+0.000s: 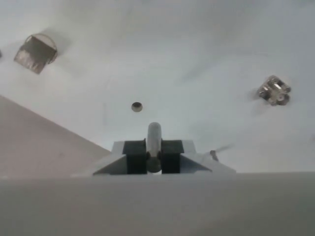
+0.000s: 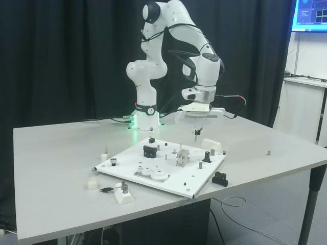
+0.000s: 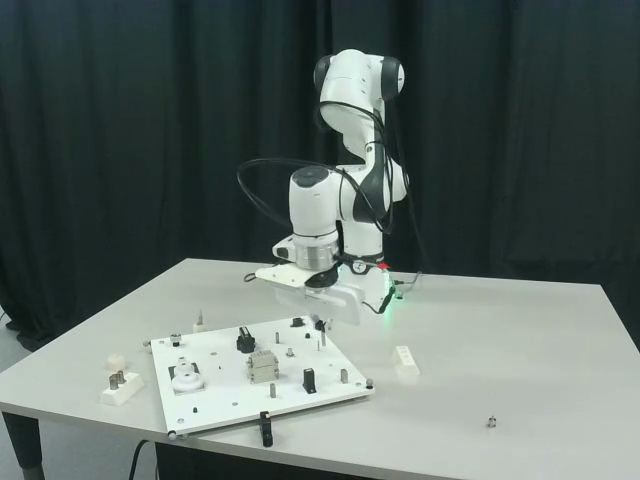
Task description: Insert round peg 2.
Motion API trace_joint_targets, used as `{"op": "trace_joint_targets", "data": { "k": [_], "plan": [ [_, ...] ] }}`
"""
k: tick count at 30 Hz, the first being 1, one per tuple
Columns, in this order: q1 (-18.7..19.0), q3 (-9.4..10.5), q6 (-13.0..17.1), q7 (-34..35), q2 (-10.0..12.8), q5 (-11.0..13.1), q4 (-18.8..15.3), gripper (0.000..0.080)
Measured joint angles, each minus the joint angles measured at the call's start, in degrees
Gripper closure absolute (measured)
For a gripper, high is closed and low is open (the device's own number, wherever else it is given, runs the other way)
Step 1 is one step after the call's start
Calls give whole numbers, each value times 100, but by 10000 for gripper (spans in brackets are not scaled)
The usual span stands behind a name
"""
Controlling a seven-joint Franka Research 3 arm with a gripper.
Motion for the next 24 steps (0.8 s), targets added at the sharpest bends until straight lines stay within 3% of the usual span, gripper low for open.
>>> {"op": "trace_joint_targets", "data": {
  "k": [14,24],
  "plan": [
    [118,0,933,240,-100,0,-581,746],
    [119,0,1376,399,-100,2,-822,746]
  ]
}}
